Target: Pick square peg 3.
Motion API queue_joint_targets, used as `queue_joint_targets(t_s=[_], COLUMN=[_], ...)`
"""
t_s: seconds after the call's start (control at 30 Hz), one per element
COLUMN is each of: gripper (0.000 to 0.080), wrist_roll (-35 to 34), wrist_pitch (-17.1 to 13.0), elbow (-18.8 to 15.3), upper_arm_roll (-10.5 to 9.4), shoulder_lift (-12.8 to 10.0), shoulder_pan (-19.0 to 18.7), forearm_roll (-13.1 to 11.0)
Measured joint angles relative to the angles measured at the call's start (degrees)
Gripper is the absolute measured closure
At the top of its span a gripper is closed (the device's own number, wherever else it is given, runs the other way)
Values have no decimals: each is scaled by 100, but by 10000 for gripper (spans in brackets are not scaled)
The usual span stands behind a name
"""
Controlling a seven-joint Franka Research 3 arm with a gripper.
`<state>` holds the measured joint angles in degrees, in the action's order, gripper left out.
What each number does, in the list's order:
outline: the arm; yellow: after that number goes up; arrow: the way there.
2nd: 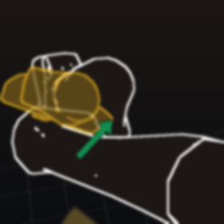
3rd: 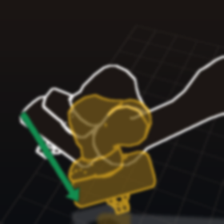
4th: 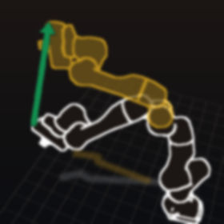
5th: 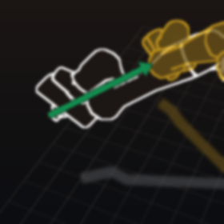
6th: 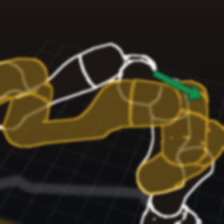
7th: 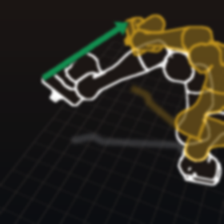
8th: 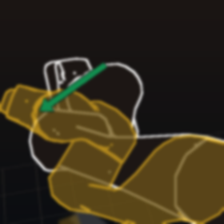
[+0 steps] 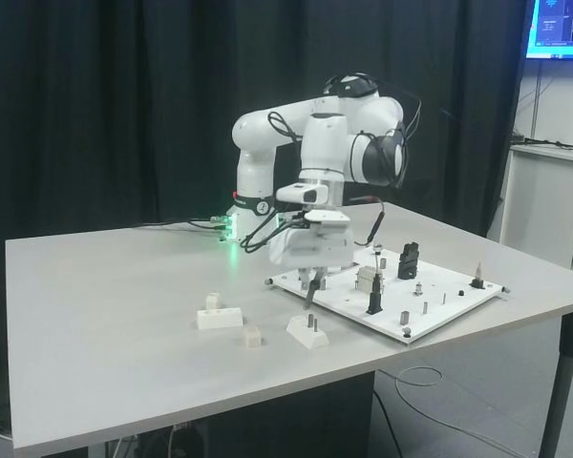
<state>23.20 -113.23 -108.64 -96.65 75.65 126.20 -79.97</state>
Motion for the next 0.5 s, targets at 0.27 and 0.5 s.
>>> queue_joint_targets(t_s=[0.27,0.5], gripper=[696,696], wrist_roll=[0,86], wrist_pitch=[130,130], elbow=[99,112], upper_arm_roll=[186,203], shoulder_lift=[-34,-68], shoulder_pan=[-23,-18], forearm_roll=[42,89])
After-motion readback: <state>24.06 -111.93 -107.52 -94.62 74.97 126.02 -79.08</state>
